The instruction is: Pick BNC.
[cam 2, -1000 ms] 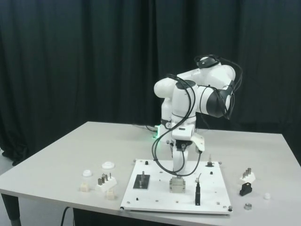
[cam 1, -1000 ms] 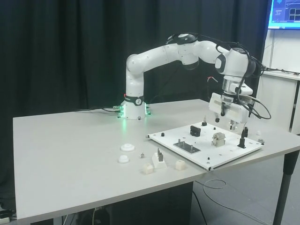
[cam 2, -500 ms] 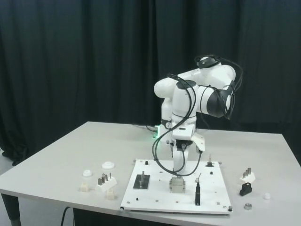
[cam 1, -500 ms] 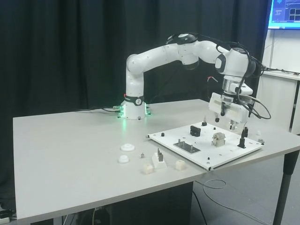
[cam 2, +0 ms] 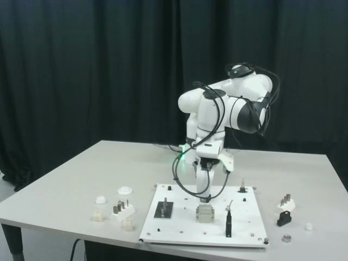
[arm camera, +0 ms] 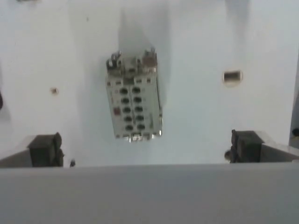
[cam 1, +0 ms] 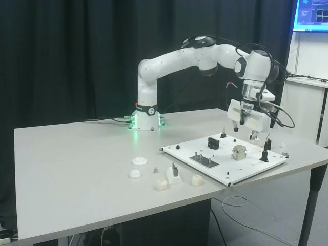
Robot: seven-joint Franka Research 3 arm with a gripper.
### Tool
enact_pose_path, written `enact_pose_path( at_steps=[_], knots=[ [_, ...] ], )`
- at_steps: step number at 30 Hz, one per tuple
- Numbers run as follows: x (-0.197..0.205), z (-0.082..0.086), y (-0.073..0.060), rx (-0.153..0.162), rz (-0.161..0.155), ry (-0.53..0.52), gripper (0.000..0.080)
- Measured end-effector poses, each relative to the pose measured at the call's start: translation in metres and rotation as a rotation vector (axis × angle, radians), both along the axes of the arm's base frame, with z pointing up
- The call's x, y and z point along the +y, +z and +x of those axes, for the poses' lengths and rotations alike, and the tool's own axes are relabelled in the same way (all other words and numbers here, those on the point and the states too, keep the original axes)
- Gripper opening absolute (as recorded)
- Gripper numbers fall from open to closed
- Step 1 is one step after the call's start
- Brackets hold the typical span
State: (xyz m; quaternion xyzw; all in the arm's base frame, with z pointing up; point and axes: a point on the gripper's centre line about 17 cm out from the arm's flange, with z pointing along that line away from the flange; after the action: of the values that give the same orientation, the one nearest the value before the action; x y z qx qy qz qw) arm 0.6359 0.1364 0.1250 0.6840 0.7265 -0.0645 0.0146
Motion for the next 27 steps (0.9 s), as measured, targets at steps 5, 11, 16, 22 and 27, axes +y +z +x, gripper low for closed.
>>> enact_pose_path(
  at_steps=[5,11,16,22,27],
  knots=[
    [-0.02,0.0,0.009,-0.003,-0.038,-0.01,0.08],
    [-0.054,-0.001,0.018,-0.011,-0.073,-0.013,0.08],
    [-0.086,-0.005,0.021,-0.018,-0.088,-0.012,0.08],
    [-0.124,-0.012,0.019,-0.033,-0.1,-0.021,0.08],
    [-0.151,-0.017,0.014,-0.046,-0.099,-0.015,0.08]
  ],
)
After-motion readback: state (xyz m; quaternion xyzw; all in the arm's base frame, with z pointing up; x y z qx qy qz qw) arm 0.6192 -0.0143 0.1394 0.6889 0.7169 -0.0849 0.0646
